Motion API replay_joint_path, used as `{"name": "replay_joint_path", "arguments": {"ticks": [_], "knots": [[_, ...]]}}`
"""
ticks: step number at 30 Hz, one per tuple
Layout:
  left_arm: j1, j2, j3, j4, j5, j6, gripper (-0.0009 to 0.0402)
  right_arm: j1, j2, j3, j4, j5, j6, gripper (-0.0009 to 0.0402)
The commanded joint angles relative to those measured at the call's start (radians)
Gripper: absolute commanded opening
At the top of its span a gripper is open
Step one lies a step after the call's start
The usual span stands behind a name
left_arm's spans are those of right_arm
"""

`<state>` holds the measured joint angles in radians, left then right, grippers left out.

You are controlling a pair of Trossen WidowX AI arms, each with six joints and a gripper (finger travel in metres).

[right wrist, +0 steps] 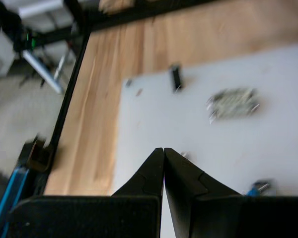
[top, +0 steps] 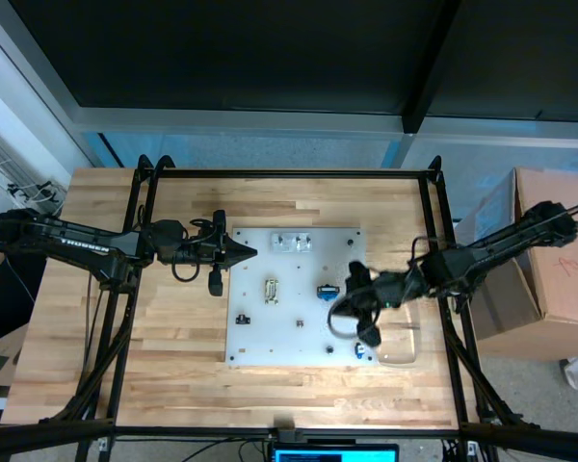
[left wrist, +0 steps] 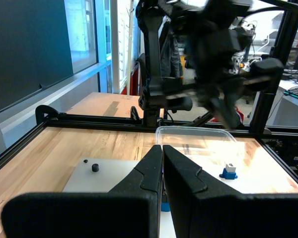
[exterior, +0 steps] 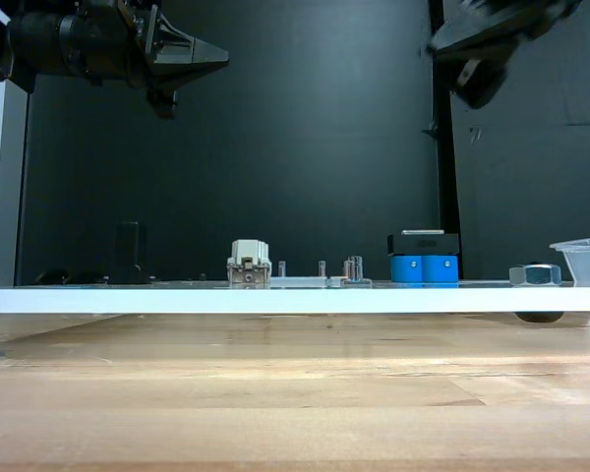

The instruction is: Unfasten the M12 nut and place it in the container

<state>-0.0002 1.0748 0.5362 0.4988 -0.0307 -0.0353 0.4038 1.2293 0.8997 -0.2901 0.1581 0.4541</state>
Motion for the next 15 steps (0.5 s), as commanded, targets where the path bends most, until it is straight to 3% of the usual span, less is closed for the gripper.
{"name": "replay_joint_path", "arguments": {"ticks": [1,11,15], "knots": [[0.0,0.0,0.0,0.0,0.0,0.0,0.0,0.056,0.092,0.1,-0.129,0.006,0.09,0.0],[0.0,0.0,0.0,0.0,0.0,0.0,0.0,0.106,0.412,0.484,-0.575,-0.084,0.224,0.0],[0.0,0.0,0.0,0.0,0.0,0.0,0.0,0.107,0.531,0.627,-0.743,-0.083,0.272,0.0]]}}
